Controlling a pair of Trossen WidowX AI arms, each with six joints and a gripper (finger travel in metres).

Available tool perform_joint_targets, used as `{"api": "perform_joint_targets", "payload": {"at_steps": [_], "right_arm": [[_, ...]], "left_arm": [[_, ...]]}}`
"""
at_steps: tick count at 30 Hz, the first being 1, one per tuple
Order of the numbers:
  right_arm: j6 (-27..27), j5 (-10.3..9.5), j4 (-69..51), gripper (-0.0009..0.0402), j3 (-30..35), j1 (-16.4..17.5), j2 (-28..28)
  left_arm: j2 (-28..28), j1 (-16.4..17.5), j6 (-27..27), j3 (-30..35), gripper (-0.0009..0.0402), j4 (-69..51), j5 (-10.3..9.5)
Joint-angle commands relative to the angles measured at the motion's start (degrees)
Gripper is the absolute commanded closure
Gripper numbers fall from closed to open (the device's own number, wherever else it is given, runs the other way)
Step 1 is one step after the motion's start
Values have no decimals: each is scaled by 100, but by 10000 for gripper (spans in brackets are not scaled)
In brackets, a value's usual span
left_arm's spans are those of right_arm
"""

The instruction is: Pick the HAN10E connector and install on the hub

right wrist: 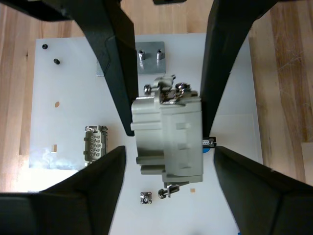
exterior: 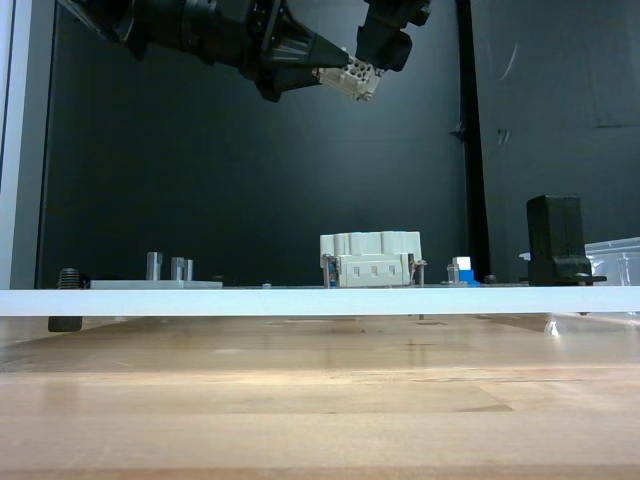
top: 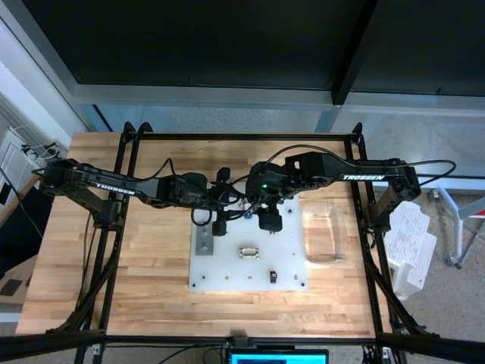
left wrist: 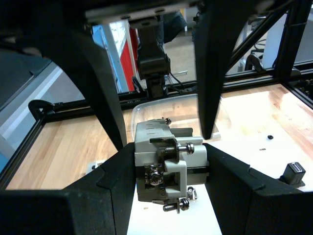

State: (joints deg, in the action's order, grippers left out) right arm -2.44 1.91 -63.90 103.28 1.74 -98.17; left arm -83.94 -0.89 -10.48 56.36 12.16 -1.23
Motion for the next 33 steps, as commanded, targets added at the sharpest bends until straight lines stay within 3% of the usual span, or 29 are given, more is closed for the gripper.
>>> {"api": "perform_joint_targets", "payload": {"at_steps": [1, 4, 8, 11, 14, 16, 20, 22, 27, 30, 33], "right_arm": [[9, -2, -46, 92, 2, 0, 44], [190, -48, -155, 69, 2, 0, 111], [323, -98, -236, 63, 2, -2, 212], [313, -328, -234, 63, 2, -17, 243], [306, -367, -232, 63, 2, -35, 243], [284, -505, -225, 63, 4, -74, 232], [313, -529, -232, 63, 11, -214, 232], [348, -645, -256, 63, 35, -304, 234], [599, -697, -273, 64, 164, -413, 212], [708, -968, -260, 64, 236, -439, 157], [844, -1080, -278, 64, 297, -448, 52]], "left_arm": [[-4, 0, -107, 9, 269, 15, -17], [-4, 0, -553, 2, 269, -2, -11], [-4, -2, -1676, 2, 269, -37, -11], [-4, -2, -2483, 2, 269, -31, -28], [-4, -7, -3244, 2, 269, -24, -63], [-4, -13, -3687, 2, 269, -24, -155], [-4, -28, -4579, 2, 269, 4, -234], [-4, -55, -4972, 22, 269, 13, -317], [-4, -116, -5936, 28, 269, 39, -315], [-4, -153, -6360, 28, 269, 85, -302], [-4, -195, -6575, 28, 269, 175, -269]]}}
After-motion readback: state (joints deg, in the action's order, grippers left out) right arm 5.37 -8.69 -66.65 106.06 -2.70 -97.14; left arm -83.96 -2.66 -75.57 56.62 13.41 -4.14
